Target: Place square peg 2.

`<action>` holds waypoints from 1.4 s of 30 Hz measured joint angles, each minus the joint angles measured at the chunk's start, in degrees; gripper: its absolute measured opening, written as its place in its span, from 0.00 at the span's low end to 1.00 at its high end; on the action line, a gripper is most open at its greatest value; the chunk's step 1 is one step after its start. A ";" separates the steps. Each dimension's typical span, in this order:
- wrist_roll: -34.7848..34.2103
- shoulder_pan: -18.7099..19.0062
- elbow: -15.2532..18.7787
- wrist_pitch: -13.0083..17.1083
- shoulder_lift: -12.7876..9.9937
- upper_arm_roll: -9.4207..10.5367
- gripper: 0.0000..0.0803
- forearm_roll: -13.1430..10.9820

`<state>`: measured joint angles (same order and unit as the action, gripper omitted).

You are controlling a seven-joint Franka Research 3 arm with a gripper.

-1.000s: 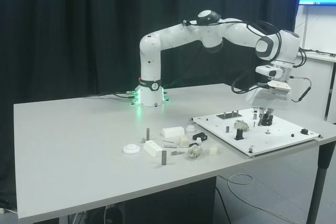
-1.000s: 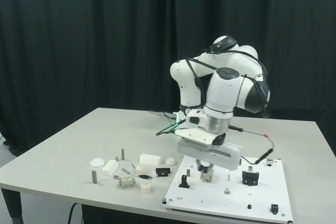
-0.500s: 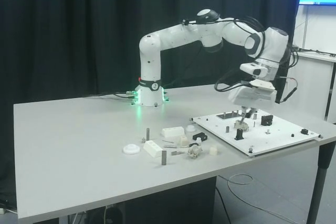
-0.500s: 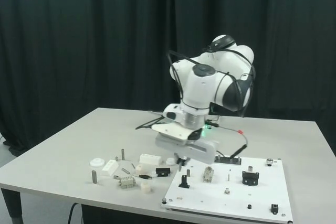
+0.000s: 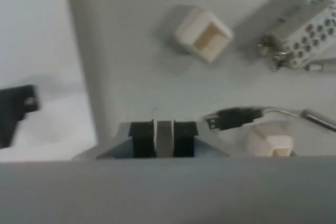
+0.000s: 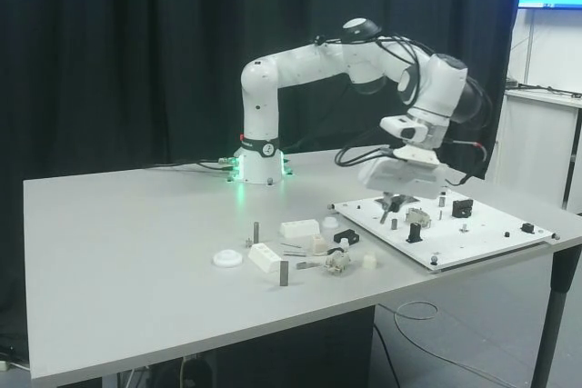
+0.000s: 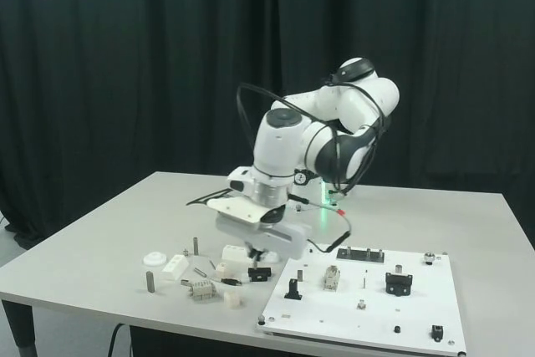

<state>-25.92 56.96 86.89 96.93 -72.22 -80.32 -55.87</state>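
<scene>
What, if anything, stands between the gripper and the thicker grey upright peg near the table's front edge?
Low loose parts lie between: a white block and a grey connector. The gripper hangs above them, so likely nothing blocks reaching the peg.

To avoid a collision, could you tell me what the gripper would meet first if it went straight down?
Probably bare table, as the gripper hangs between the board edge and the black plug; depth is unclear.
</scene>
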 joint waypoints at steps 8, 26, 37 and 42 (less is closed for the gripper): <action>3.64 -0.04 4.69 2.60 -0.81 -0.09 0.09 -1.81; 10.00 0.24 13.33 4.87 -1.65 -0.03 0.09 -5.56; 12.04 1.00 16.43 5.87 -1.70 -0.03 0.29 -7.42; 12.43 1.11 16.81 6.12 -1.70 -0.03 0.29 -7.49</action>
<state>-13.49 58.07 103.70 103.05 -73.91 -80.35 -63.36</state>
